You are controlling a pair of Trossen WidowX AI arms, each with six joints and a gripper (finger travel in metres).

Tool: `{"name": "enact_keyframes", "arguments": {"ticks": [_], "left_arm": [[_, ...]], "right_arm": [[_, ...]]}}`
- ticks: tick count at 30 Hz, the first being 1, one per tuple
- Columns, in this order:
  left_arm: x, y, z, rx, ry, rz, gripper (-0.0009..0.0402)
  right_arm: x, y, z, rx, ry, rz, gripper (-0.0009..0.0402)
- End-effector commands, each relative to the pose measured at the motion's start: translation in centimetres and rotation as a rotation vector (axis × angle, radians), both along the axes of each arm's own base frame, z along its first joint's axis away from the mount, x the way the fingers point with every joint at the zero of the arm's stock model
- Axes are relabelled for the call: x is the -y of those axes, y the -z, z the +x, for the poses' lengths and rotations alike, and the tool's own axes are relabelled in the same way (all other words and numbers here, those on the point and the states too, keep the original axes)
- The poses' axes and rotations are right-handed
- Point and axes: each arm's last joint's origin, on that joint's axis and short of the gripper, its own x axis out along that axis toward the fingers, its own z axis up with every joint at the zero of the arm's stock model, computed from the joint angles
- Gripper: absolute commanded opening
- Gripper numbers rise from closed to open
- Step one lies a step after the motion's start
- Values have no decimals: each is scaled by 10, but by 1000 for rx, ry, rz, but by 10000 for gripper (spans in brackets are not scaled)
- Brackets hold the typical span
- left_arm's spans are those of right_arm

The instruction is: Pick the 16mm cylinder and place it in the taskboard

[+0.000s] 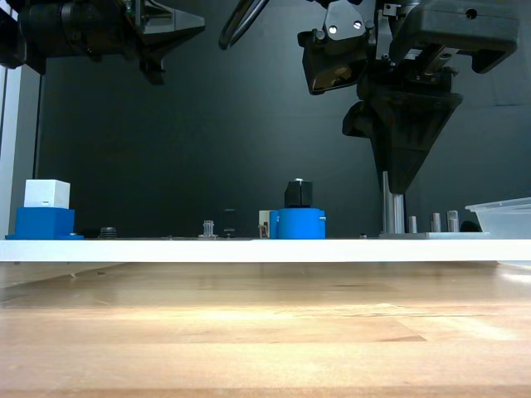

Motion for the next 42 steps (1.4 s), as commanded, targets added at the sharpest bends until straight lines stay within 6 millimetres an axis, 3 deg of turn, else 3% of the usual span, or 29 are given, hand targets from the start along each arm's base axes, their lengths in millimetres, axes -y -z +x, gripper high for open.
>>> {"name": "enact_keyframes", "arguments": {"ticks": [1,42], "left_arm": [[0,0,0,0,0,0,0],[0,0,0,0,0,0,0]], "right_arm": [[0,0,0,6,0,2,20],[-2,13,4,-20,4,-6,20]]}}
